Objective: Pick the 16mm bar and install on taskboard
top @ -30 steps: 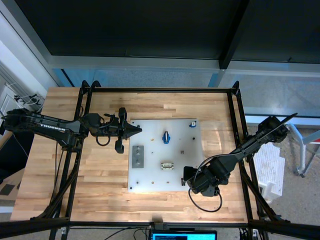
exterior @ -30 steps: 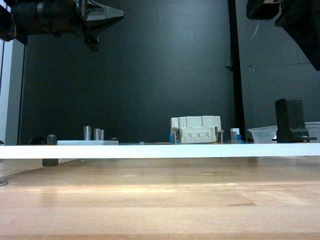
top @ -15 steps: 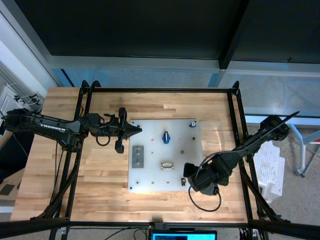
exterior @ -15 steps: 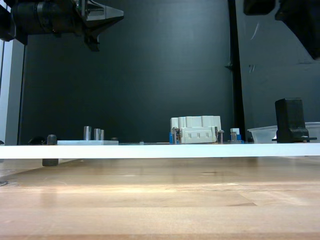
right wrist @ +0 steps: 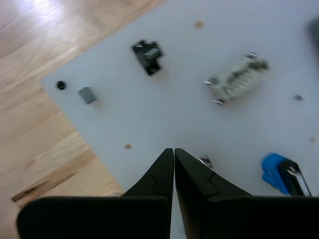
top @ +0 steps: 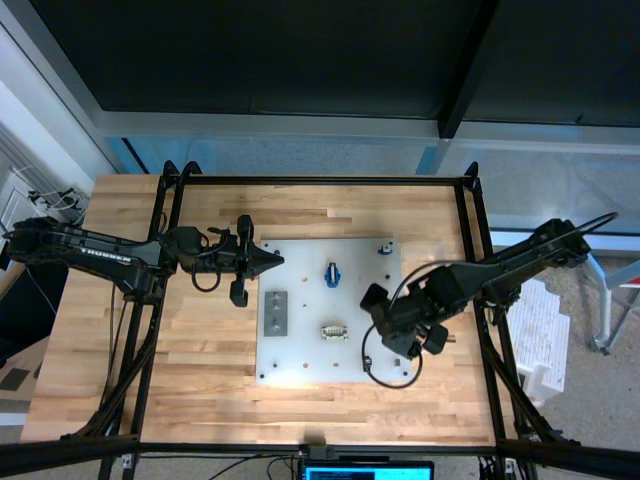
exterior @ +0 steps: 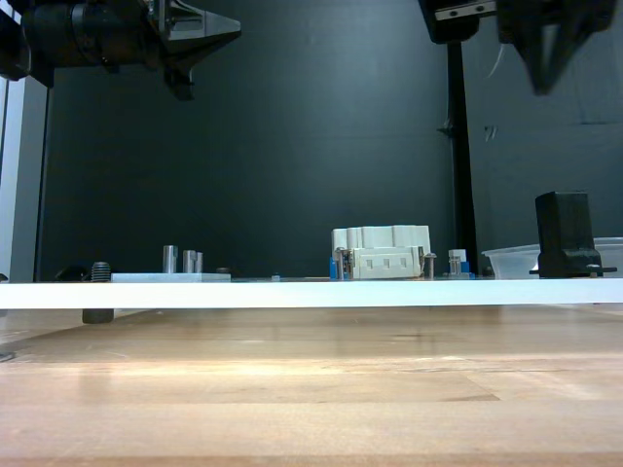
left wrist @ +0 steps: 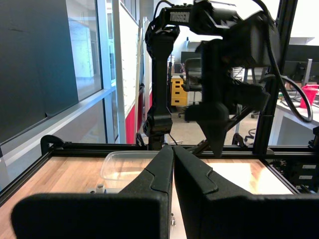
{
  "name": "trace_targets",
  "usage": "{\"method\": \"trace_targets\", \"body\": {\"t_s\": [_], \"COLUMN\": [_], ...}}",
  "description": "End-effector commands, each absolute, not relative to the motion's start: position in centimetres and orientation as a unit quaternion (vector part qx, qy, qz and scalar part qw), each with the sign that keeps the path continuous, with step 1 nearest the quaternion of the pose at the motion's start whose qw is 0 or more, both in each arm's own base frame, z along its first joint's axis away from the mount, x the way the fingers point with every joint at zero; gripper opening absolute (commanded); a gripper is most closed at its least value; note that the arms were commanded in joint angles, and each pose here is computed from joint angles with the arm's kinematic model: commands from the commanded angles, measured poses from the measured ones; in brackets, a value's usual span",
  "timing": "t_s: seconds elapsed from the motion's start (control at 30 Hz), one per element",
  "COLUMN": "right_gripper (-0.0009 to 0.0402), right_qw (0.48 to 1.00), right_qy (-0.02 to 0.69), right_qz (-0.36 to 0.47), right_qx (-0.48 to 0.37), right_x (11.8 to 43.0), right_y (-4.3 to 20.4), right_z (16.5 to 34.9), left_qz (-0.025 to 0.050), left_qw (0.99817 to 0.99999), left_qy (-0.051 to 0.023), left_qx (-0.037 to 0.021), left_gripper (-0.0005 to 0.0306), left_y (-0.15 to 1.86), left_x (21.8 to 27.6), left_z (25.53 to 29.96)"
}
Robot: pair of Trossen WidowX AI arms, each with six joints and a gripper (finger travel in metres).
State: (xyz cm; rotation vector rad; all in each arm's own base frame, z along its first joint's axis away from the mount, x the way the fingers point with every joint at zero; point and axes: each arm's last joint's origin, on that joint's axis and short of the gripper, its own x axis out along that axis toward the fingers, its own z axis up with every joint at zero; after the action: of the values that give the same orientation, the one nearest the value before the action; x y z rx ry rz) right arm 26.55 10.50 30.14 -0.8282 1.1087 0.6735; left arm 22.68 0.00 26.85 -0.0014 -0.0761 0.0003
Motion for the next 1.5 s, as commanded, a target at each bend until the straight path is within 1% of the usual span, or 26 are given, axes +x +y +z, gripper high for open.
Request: {"method": "trace_targets", "body": {"t_s": [0.03,0.07,0.27,0.47,0.67,0.87,1.03,1.13,1.33,1.5], "right_gripper": [0.0004,-0.0002,0.0000,0.0000,0.0000,0.0000,0.0000,0.0000,0.0000,0.0000], "right_qw": [0.754,0.764,0.821,0.877,0.920,0.949,0.969,0.980,0.993,0.997], "right_qy": [0.490,0.486,0.458,0.407,0.344,0.281,0.223,0.183,0.110,0.071], "right_qz": [0.269,0.259,0.192,0.124,0.071,0.032,0.008,-0.005,-0.021,-0.024], "right_qx": [-0.345,-0.337,-0.282,-0.223,-0.176,-0.141,-0.108,-0.079,-0.040,-0.018], "right_x": [27.0,27.1,27.8,28.5,28.6,28.3,27.8,27.5,26.7,26.2], "right_y": [9.2,8.8,6.3,4.2,2.5,1.2,0.6,0.2,-0.2,-0.1], "right_z": [30.9,31.1,32.2,33.6,35.1,35.6,35.4,34.9,33.1,31.5], "left_qz": [0.0002,0.0000,0.0000,0.0002,0.0002,0.0000,0.0002,0.0002,0.0002,0.0002], "left_qw": [0.99926,0.99926,0.99926,0.99926,0.99926,0.99926,0.99926,0.99926,0.99926,0.99926], "left_qy": [-0.0384,-0.0384,-0.0384,-0.0384,-0.0384,-0.0384,-0.0384,-0.0384,-0.0384,-0.0384], "left_qx": [-0.0005,-0.0005,-0.0005,-0.0005,-0.0005,-0.0005,-0.0005,-0.0005,-0.0005,-0.0005], "left_gripper": [0.0000,0.0000,0.0000,0.0000,0.0000,0.0000,0.0000,0.0000,0.0000,0.0000], "left_y": [0.00,0.00,0.00,0.00,0.00,0.00,0.00,0.00,0.00,0.00], "left_x": [22.68,22.68,22.68,22.68,22.68,22.68,22.68,22.68,22.68,22.68], "left_z": [26.86,26.86,26.86,26.86,26.86,26.86,26.86,26.86,26.86,26.86]}}
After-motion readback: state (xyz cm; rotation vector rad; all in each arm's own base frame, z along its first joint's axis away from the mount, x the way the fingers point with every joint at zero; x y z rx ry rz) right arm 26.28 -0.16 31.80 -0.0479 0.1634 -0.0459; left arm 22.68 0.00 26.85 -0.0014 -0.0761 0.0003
